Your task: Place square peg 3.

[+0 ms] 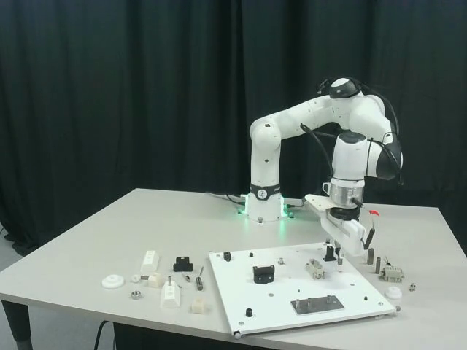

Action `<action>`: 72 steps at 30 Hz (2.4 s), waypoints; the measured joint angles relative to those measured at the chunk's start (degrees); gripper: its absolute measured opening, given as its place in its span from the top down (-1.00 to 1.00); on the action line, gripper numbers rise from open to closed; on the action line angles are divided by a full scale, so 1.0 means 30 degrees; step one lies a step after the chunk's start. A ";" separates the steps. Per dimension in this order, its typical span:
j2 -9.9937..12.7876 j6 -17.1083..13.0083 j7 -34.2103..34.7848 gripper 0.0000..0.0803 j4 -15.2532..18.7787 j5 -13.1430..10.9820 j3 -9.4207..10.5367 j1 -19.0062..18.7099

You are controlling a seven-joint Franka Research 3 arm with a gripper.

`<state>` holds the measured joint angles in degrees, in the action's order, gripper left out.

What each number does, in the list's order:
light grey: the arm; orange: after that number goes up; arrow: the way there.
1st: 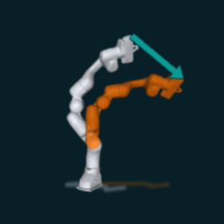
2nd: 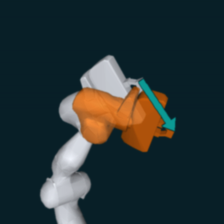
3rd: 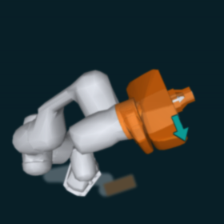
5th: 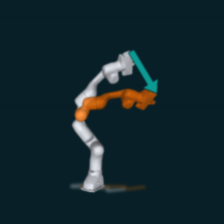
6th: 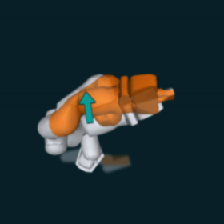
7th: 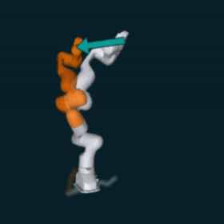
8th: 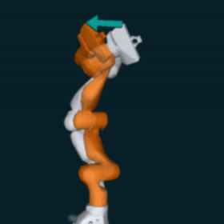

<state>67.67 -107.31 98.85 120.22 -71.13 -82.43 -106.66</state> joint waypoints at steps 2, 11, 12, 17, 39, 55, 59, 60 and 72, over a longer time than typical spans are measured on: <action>0.0000 0.0136 -0.0001 0.81 0.0000 0.0061 -0.0139 -0.0041; 0.0000 0.0616 -0.0126 0.81 0.0000 0.0224 -0.0554 -0.0155; 0.0000 0.0642 -0.0155 0.81 0.0000 0.0227 -0.0578 -0.0159; 0.0000 0.0711 -0.0259 0.81 0.0000 0.0239 -0.0659 -0.0163; 0.0000 0.0721 -0.0416 0.81 0.0000 0.0247 -0.0684 -0.0188; 0.0000 0.0721 -0.0511 0.81 0.0000 0.0248 -0.0715 -0.0195; 0.0000 0.0721 -0.0538 0.81 0.0000 0.0284 -0.0758 -0.0195; 0.0000 0.0721 -0.0549 0.81 0.0000 0.0317 -0.0779 -0.0195; 0.0009 0.0688 -0.0841 0.81 0.0000 0.1355 -0.1357 -0.0056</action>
<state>67.69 -105.25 96.33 120.22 -67.06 -86.50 -106.82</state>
